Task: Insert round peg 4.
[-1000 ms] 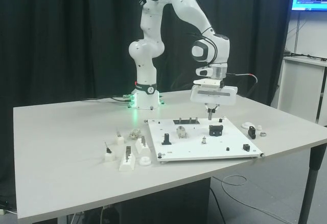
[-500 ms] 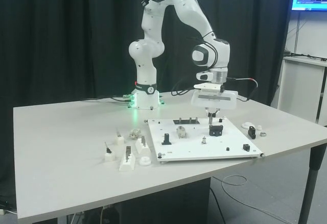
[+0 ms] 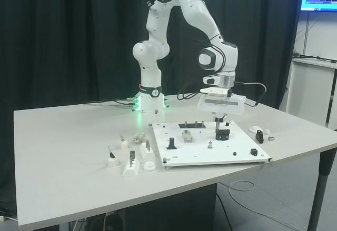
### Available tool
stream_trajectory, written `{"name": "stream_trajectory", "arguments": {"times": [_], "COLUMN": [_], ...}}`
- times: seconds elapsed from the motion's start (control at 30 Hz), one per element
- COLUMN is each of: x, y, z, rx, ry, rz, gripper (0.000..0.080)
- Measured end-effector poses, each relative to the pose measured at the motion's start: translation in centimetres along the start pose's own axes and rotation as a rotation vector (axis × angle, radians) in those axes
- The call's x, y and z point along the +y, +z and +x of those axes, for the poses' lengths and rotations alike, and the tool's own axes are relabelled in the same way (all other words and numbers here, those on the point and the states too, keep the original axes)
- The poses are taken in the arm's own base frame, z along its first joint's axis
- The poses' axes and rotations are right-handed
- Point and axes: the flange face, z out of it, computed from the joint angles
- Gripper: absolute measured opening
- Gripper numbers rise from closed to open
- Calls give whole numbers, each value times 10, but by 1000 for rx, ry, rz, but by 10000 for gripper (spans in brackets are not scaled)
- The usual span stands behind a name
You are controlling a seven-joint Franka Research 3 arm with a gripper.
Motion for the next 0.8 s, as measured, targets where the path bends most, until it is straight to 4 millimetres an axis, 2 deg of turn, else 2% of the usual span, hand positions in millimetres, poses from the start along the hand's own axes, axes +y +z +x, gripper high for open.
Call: {"name": "stream_trajectory", "arguments": {"times": [0.8], "x": [-5], "y": [11], "z": [4], "rx": [-1], "ry": [40], "rz": [6], "gripper": [147]}}
